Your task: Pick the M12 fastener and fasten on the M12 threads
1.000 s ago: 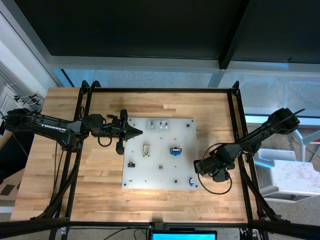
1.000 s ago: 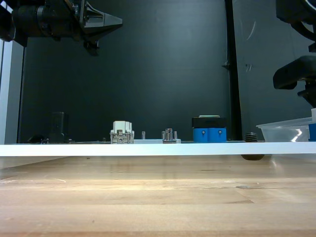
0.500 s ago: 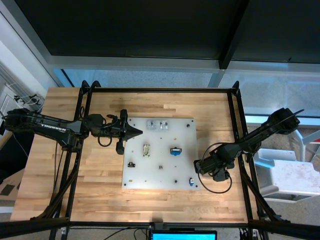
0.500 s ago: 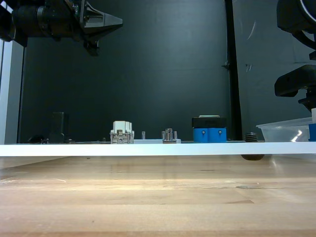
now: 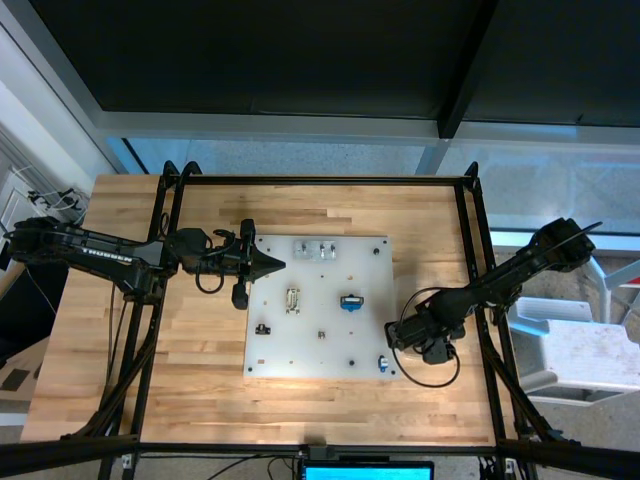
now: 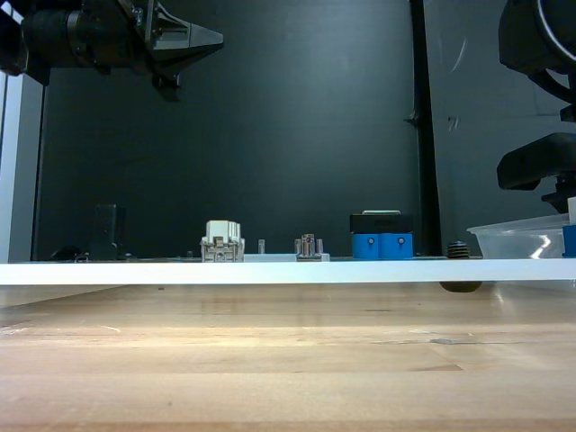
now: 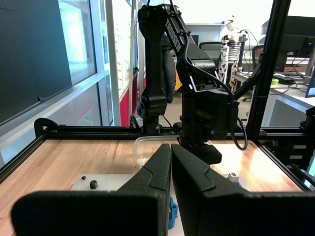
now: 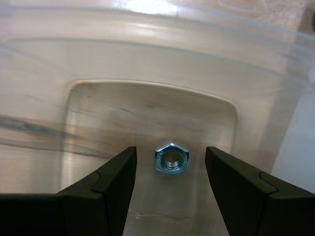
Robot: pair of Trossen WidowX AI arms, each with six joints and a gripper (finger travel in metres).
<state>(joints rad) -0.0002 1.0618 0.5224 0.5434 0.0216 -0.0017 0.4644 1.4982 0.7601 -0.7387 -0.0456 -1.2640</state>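
Over clear tray [image 8: 147, 64], right claw [image 8: 170, 151] spread astride nut [image 8: 171, 160], left claw [image 7: 171, 147] closed by board's [image 5: 300, 350] left edge.

**A:** Where does the high view sit?

**B:** Above the near edge of the pale wooden table [image 5: 200, 400], looking down and away. It takes in the whole white square board [image 5: 300, 355] and both arms.

**A:** And the low one?

**B:** At table-top height, close in, level along that board's near edge. The two views share the board's fittings.

**A:** The wrist cameras?

**B:** One looks along the black left gripper [image 7: 171, 147], high over the board's far left edge, across to the right arm. The other looks down the black right gripper [image 8: 171, 150], very near the floor of the clear plastic tray [image 8: 147, 59] at the board's right.
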